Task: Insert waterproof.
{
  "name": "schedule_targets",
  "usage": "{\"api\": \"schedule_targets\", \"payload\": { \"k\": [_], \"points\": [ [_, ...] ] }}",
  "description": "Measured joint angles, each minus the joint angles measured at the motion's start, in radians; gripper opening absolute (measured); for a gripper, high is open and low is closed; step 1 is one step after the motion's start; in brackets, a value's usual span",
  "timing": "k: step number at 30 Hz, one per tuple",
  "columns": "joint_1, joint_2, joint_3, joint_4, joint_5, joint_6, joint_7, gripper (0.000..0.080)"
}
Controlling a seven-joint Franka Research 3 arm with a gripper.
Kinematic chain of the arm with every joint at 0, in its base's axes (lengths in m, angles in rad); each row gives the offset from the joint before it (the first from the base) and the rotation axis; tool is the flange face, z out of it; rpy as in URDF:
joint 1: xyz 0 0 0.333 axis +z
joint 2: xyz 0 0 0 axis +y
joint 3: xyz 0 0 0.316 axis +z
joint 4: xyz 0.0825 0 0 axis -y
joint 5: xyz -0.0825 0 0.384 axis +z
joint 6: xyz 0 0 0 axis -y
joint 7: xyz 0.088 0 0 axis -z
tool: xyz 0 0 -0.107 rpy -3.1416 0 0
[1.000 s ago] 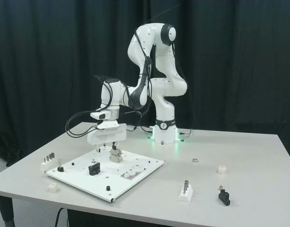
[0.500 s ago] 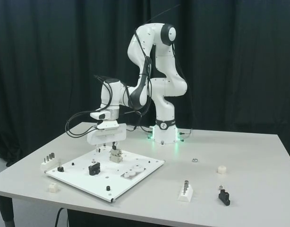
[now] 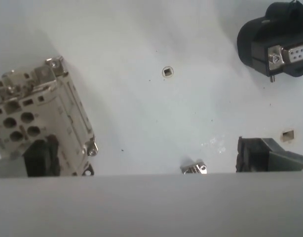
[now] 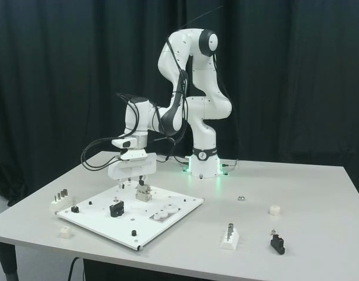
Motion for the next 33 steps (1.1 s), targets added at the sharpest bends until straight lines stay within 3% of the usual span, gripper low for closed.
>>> {"api": "schedule_targets", "payload": {
  "k": [33],
  "points": [
    [-0.001, 0.025, -0.001, 0.003, 0.044, 0.03, -0.04, 0.08]
  ]
}}
